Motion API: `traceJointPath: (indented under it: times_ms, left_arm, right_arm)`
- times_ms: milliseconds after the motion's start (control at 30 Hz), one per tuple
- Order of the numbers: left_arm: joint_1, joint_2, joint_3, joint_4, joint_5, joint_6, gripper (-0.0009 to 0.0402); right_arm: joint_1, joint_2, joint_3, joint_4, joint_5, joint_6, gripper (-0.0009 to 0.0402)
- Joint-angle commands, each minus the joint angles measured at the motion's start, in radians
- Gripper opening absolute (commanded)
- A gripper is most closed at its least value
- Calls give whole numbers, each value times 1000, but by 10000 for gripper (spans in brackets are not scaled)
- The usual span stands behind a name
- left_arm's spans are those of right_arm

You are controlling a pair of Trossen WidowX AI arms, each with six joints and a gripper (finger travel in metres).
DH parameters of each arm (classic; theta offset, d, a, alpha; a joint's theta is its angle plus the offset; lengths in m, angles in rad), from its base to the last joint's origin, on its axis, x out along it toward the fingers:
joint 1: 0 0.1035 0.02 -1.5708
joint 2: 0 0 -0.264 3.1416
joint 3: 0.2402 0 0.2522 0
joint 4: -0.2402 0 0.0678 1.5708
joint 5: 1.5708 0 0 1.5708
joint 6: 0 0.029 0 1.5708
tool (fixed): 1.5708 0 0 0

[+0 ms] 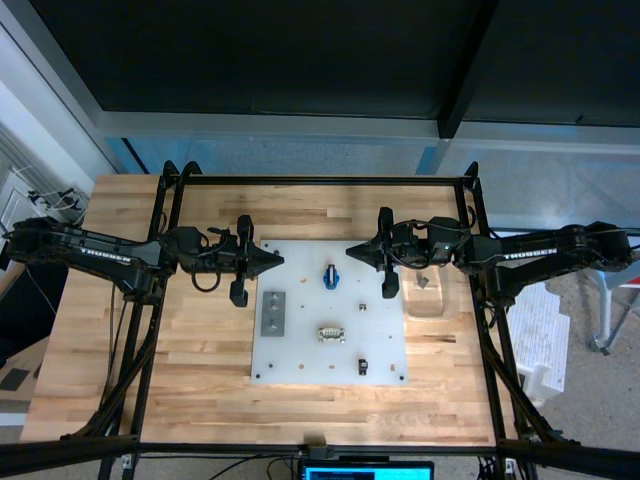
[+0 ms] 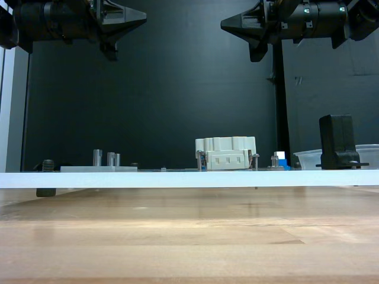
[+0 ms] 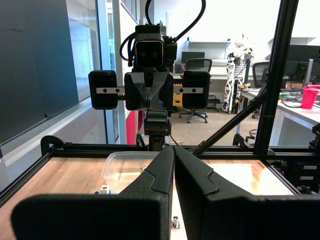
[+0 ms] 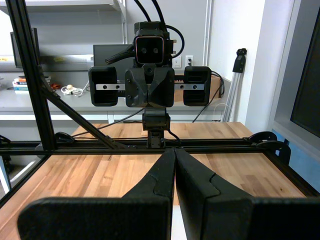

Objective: Pick the 16mm bar and install on taskboard

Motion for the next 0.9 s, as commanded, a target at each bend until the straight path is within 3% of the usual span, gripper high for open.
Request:
traceJointPath:
  times_ms: [33,500,567,900]
  left_arm:
    - [0,0,0,0,0,0,0]
    - [0,0,0,0,0,0,0]
    - [0,0,0,0,0,0,0]
    - [0,0,0,0,0,0,0]
  right_arm:
    - [0,0,0,0,0,0,0]
    - [0,-66,5,-49,11,0,0]
    - [0,-77,31,-135,34,0,0]
    - [0,-83,253,-666,34,-27,0]
